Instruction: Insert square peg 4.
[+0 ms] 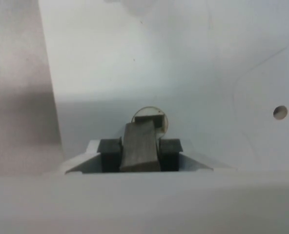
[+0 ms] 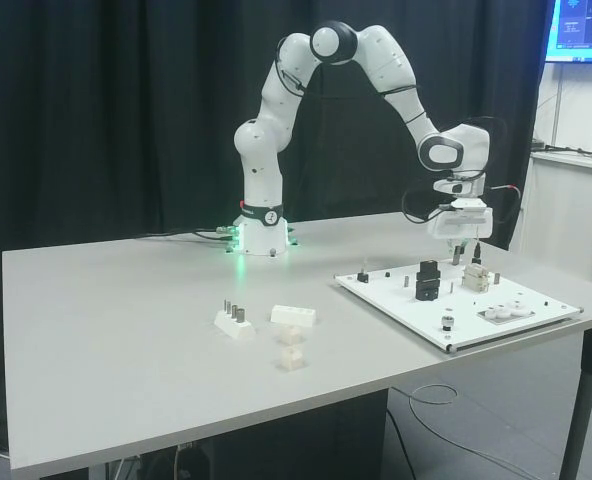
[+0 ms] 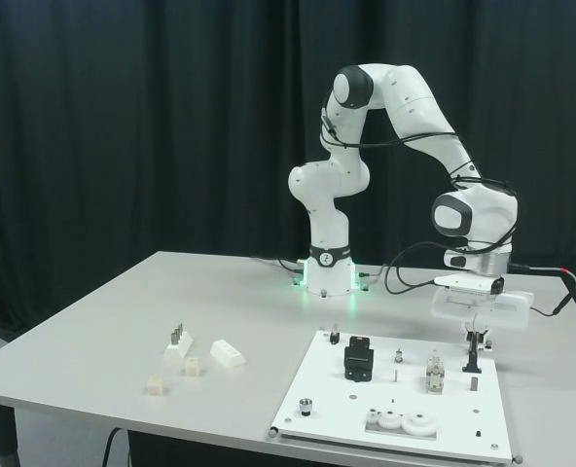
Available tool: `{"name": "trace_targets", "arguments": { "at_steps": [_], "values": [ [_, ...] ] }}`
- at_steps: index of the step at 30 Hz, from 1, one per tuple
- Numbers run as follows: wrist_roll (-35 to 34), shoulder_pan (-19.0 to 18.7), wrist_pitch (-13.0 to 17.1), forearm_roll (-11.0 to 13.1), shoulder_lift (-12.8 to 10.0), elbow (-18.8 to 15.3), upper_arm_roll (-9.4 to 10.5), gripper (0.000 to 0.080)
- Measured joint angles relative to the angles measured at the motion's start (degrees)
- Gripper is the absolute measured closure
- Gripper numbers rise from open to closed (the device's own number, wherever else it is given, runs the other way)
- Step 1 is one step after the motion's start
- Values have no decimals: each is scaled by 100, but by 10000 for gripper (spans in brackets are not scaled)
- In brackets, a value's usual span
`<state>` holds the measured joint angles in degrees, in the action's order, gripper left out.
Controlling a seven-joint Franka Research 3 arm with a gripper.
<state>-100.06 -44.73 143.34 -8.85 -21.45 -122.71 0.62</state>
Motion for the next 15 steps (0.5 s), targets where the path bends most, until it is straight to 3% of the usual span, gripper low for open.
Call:
{"name": "trace_targets", "arguments": {
  "at_steps": [15],
  "values": [
    [-45, 2, -12, -91, 2, -1, 0, 646]
  ]
}}
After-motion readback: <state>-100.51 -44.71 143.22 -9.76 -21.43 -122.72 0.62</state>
